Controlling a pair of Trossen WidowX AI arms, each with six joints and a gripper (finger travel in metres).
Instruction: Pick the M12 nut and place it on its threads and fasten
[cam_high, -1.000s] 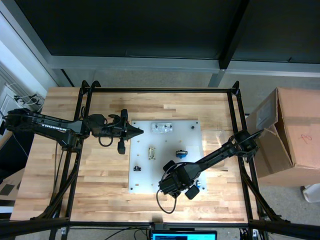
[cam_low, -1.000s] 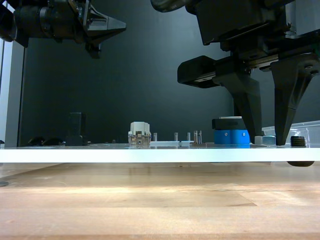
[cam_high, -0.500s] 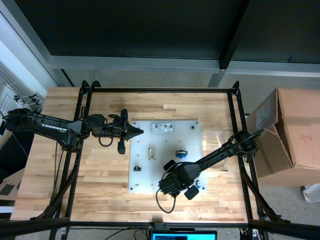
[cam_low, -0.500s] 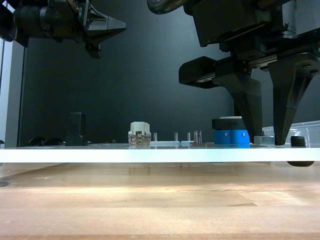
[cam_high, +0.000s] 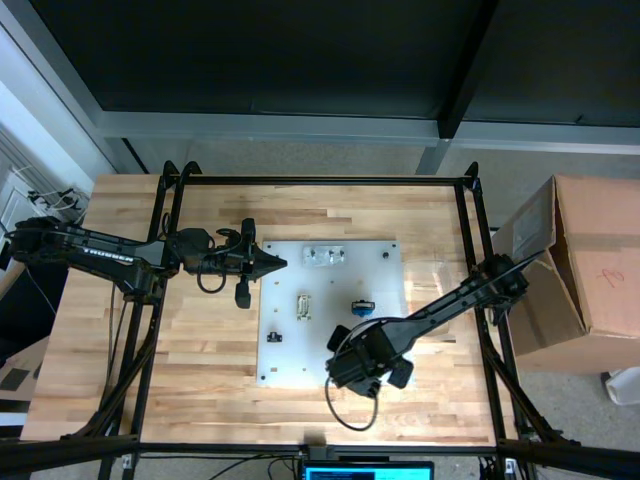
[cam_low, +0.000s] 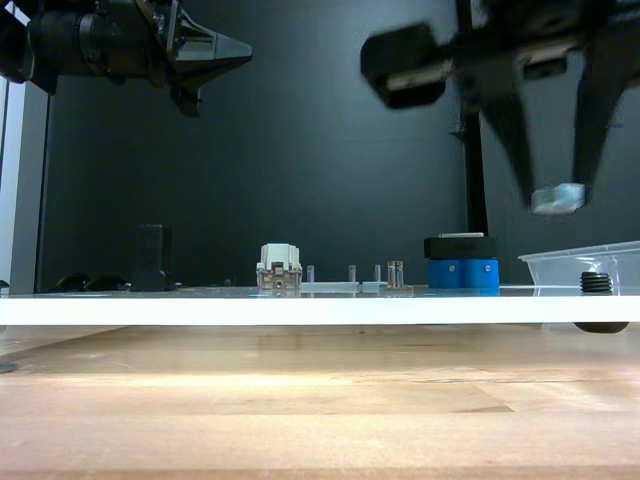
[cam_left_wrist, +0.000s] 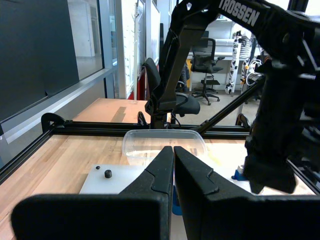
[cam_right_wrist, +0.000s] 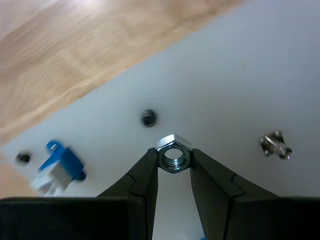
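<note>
Right pincer: the right pincer (cam_right_wrist: 174, 163) hangs above the near right part of the white board (cam_high: 290, 362), tips pointing down, closed to a narrow gap with the nut (cam_low: 558, 198) pinched between the tips.
Nut: held right at the tips and up in the air, clear of the board and not on its stud yet.
Stud: the short black stud (cam_low: 597, 283) sits below the pincer and a bit off toward the right arm's side, ribs showing, so it's bare. I'd say the coming move is a small sideways shift, then straight down.
Axis: the nut's hole looks straight back up along the pincer, so its axis runs down toward the board, same as the upright stud as far as I can tell.
Nearer arm: the right one, no contest, it already has the nut.
Nut's looks: small, silver, six-sided, with the thread visible inside the bore.
Left pincer: the left pincer (cam_left_wrist: 173, 150) is well apart from all this, hovering over the board's far left edge, fingers pressed together on nothing.
Behind the stud: a clear tray (cam_low: 575, 262), farther back from the pincer.
</note>
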